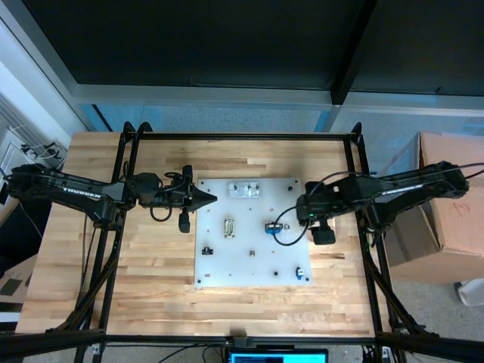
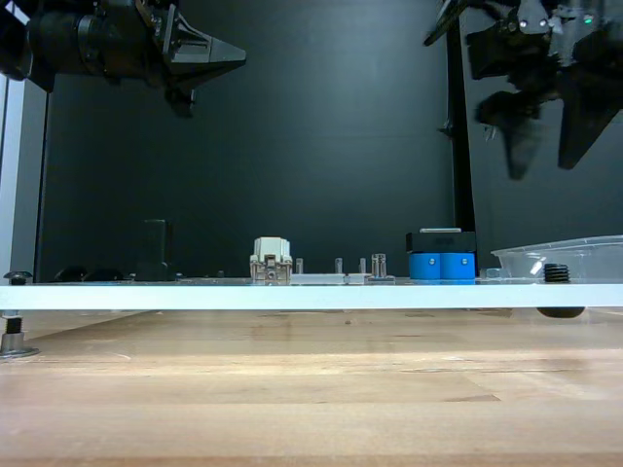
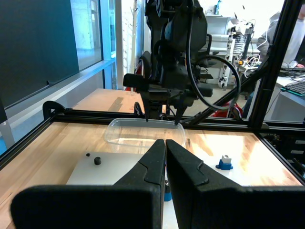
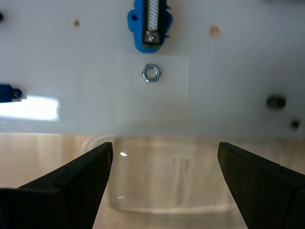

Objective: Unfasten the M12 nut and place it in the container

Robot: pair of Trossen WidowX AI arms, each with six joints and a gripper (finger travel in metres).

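The small silver nut [image 4: 151, 73] lies flat and free on the floor of the clear tray [image 4: 143, 202], straight below my right gripper. It also shows as a speck [image 1: 287, 224] beside a blue connector. The black ribbed stud [image 2: 556, 273] stands bare, its ribs showing. My right gripper [image 4: 164, 145] hangs open and empty high above the tray [image 2: 584, 253], with nothing between its spread fingers [image 2: 521, 146]. My left gripper [image 1: 214, 199] hovers shut and empty over the board's far left edge, high in the low view [image 2: 238, 60].
The white board [image 1: 227, 265] carries a blue connector [image 4: 148, 21], a grey connector [image 2: 271, 263], a silver block [image 1: 246, 189] and a small blue part [image 3: 225, 163]. The black frame rails [image 1: 242, 137] ring the wooden table. A cardboard box [image 1: 446, 204] stands off to the right.
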